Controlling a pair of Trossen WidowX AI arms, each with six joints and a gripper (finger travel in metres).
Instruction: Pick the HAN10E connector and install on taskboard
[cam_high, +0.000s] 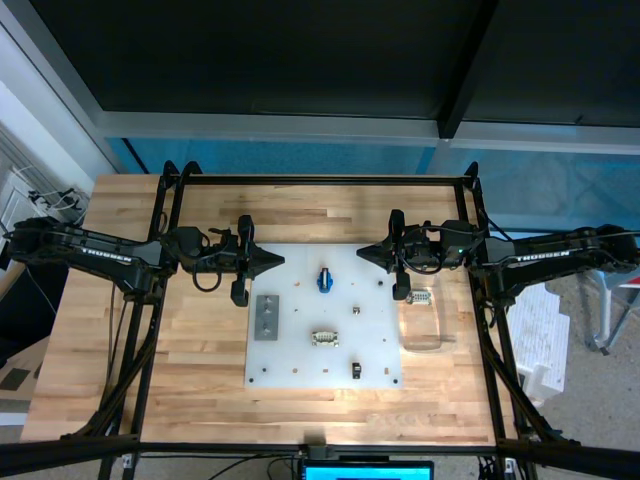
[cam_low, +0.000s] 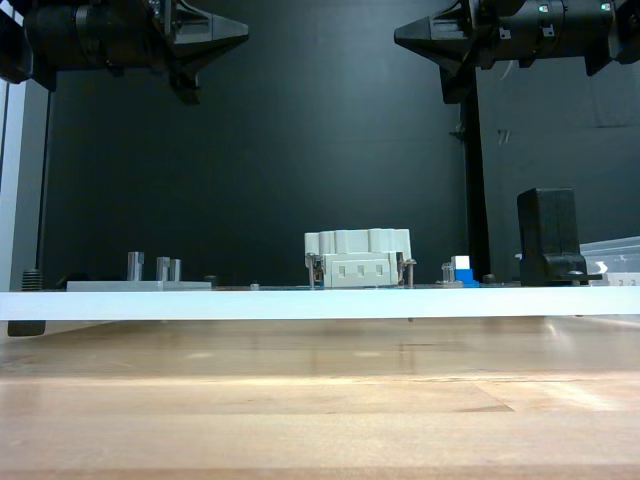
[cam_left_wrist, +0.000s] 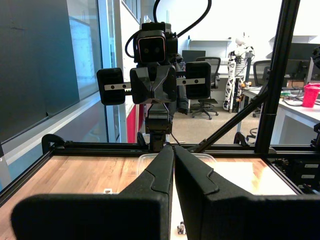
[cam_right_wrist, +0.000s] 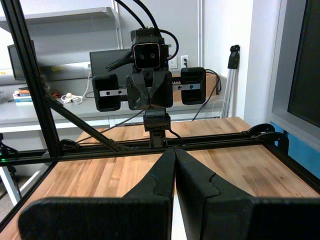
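Both closed, left hand (cam_high: 278, 258) above the taskboard's (cam_high: 290, 360) 11 o'clock and right hand (cam_high: 362, 252) above 1, I risk clipping the tray (cam_high: 425, 346) wall grabbing the HAN10E connector (cam_high: 420, 297).

black left hand (cam_high: 278, 258) and right hand (cam_high: 362, 252), white taskboard (cam_high: 290, 362), grey-beige han10e connector (cam_high: 421, 297).

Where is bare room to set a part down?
Free: wood left of the taskboard, and wood between it and the near edge. Crowded: right of it, the clear tray. The left gripper and right gripper hover shut over its far edge.
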